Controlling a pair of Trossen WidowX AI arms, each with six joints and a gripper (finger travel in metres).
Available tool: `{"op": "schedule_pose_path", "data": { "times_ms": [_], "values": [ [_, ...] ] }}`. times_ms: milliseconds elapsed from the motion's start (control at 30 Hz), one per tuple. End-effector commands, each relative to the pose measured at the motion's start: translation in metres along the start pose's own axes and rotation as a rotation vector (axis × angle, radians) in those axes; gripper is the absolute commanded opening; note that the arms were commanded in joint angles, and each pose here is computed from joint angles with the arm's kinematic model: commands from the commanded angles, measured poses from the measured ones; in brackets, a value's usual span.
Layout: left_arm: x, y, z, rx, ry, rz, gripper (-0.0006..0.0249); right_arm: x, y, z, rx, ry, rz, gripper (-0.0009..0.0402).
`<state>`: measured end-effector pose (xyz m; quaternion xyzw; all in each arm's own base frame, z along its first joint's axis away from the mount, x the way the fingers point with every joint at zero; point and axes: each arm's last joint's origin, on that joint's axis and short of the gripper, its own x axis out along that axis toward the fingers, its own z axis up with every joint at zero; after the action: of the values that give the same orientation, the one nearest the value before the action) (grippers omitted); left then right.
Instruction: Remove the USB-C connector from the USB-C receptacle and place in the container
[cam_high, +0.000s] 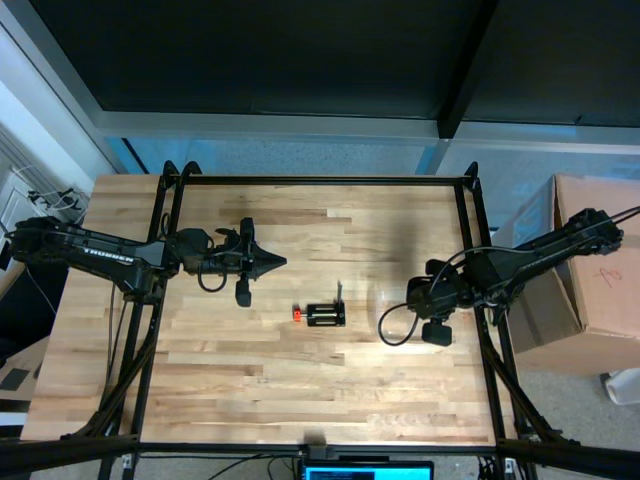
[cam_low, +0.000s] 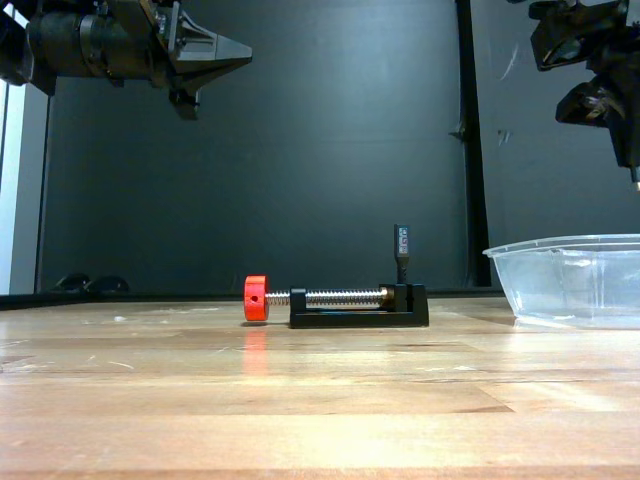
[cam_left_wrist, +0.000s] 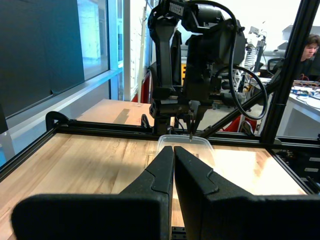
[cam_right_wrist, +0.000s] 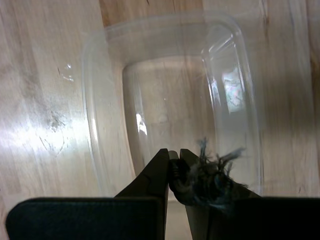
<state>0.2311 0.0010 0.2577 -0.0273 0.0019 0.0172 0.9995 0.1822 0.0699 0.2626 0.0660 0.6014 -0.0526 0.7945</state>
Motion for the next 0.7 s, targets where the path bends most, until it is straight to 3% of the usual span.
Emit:
{"op": "schedule_pose_path", "data": {
  "times_ms": [33, 200, 333, 700],
  "values": [
    [0.0001, 0.0000, 0.0000, 0.000, 0.001, 0.000, 0.0000, 0.0000, 0.0003, 0.0000, 0.003, -0.003, -0.004, 0.0082],
    [0.0001, 0.0001, 0.0000, 0.000, 0.000, 0.000, 0.0000, 0.0000, 0.0004, 0.0000, 0.002, -0.005, -0.006, 0.0152],
    [0.0001, 0.0000, 0.0000, 0.000, 0.000, 0.000, 0.0000, 0.0004, 0.0004, -0.0004, 0.001, -0.004, -0.008, 0.0184],
    [0.0001, 0.0001, 0.0000, 0.000, 0.000, 0.000, 0.0000, 0.0005, 0.0005, 0.0012, -0.005, -0.029, -0.021, 0.0192]
  ]
}}
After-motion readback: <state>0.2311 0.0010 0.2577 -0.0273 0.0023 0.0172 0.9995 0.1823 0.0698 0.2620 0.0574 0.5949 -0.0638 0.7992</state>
